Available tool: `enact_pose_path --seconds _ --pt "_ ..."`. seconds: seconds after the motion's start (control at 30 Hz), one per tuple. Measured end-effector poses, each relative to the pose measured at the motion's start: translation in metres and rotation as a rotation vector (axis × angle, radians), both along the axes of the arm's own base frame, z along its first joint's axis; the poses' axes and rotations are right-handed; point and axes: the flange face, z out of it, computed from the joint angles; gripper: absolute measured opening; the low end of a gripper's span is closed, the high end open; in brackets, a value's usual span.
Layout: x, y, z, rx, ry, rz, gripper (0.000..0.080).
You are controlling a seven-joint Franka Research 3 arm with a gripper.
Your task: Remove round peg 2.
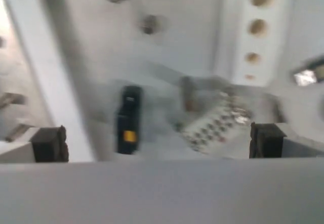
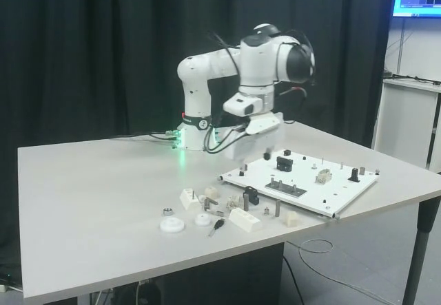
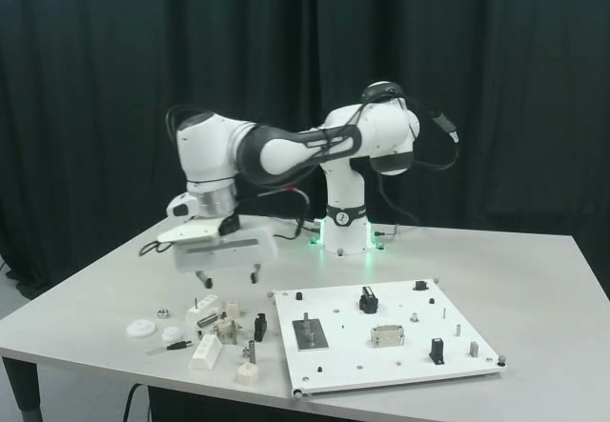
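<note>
"Since the jaws stand wide and empty, why does the gripper [image 3: 229, 275] hang above the loose parts [image 3: 212, 331] beside the white board [image 3: 381, 365]?"

"Likely it's in transit. The pegs stand on that board; which is round peg 2, I can't tell."

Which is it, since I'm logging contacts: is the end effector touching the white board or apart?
Apart. The second room view shows the open end effector hanging above the table, off the white board's edge, with a clear gap between them.
</note>
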Motion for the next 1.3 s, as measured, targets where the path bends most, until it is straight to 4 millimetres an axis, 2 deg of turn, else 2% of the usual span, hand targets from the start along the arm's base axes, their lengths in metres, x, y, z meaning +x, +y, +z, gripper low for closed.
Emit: enact_pose_path --seconds 0.53,1.0,1.3 --pt "-0.003 0.116 -0.007 -0.023 0.05 -0.031 0.08" --pt "-0.018 0.214 -0.015 -0.05 0.057 -0.045 0.08" --pt "-0.028 0.281 -0.027 -0.05 0.051 -0.014 0.08"
